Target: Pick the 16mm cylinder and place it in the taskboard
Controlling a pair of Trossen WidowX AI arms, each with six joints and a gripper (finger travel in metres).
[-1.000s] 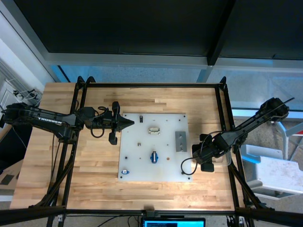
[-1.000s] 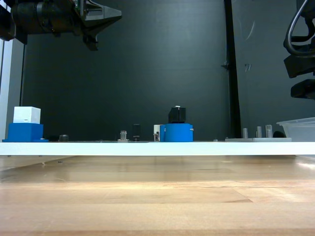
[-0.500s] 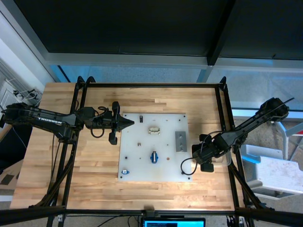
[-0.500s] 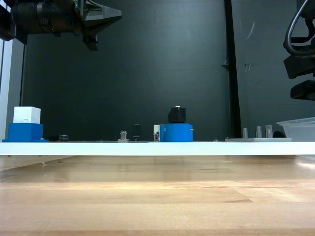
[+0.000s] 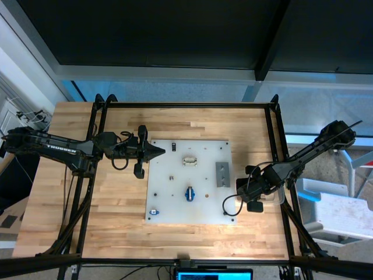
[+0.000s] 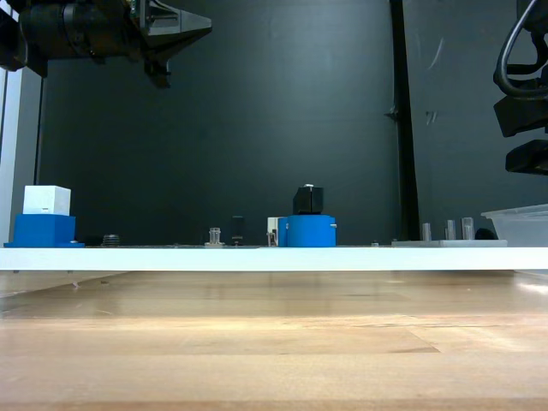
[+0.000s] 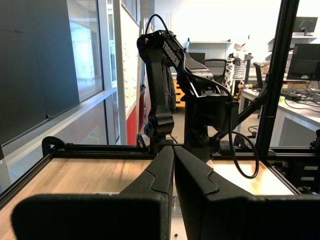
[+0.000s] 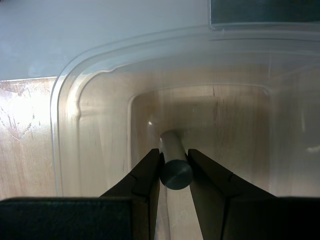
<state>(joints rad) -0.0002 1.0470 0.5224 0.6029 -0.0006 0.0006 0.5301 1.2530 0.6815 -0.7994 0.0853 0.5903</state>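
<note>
matte black arms, white lettering

the left arm point(image 5: 32, 140) and right arm point(image 5: 317, 147) are matte black with bulky joints. white "trossen" lettering point(image 5: 58, 147) marks one link. a black cable point(image 5: 119, 164) loops at each wrist. the left tool point(image 7: 173, 150), over the bench's point(image 5: 192, 236) left half, and the right tool point(image 8: 174, 162), at its right edge, have tapered black fingers point(image 8: 145, 175).

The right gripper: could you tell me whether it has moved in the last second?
No. The right gripper stays in the clear bin right of the taskboard, shut on the 16mm cylinder; the left gripper stays shut above the board's left edge.
</note>
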